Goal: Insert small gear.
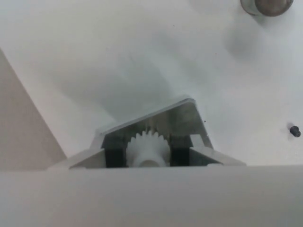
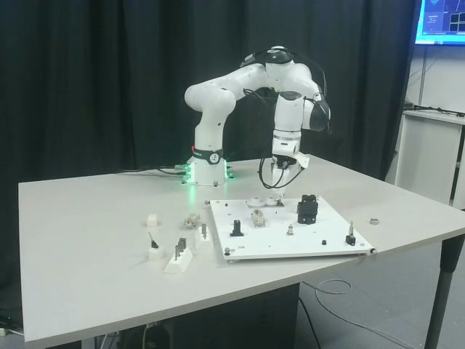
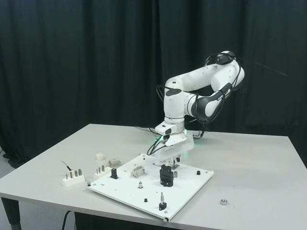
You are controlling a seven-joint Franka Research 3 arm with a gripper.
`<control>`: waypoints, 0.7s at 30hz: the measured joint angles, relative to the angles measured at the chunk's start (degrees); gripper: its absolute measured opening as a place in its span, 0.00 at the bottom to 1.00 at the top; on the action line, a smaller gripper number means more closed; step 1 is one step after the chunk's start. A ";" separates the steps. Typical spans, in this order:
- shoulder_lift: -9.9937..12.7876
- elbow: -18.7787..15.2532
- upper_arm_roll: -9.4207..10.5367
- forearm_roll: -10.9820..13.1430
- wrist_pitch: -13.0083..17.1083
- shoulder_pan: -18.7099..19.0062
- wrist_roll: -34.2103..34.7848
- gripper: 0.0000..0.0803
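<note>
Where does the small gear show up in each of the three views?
Wrist view: gear held between the black fingers, low in the middle.
First room view: hidden in the gripper, above the white board.
Second room view: hidden in the gripper.
Shared landmark: the white board.

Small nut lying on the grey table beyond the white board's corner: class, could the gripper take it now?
Probably not yet: the gripper is shut on the small gear, above the white board. The nut itself lies uncovered on the table.
</note>
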 joint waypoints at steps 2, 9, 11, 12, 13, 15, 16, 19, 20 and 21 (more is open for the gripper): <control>0.00 -0.03 0.00 0.05 0.00 0.00 0.32 0.24; 0.00 -0.10 -0.03 0.12 0.03 0.10 2.04 0.24; 0.00 -0.14 -0.03 0.12 0.14 0.19 2.31 0.24; 0.00 -0.17 -0.03 0.12 0.23 0.26 2.45 0.24; 0.00 -0.23 -0.03 0.12 0.36 0.38 2.61 0.24; 0.01 -0.36 -0.02 0.12 0.68 0.65 2.82 0.24; 0.01 -0.44 0.00 0.12 0.88 0.80 2.90 0.24; 0.04 -0.68 0.08 0.15 1.56 1.32 3.16 0.24; 0.06 -0.75 0.13 0.15 1.83 1.49 3.29 0.24; 0.07 -0.83 0.19 0.15 2.10 1.66 3.42 0.24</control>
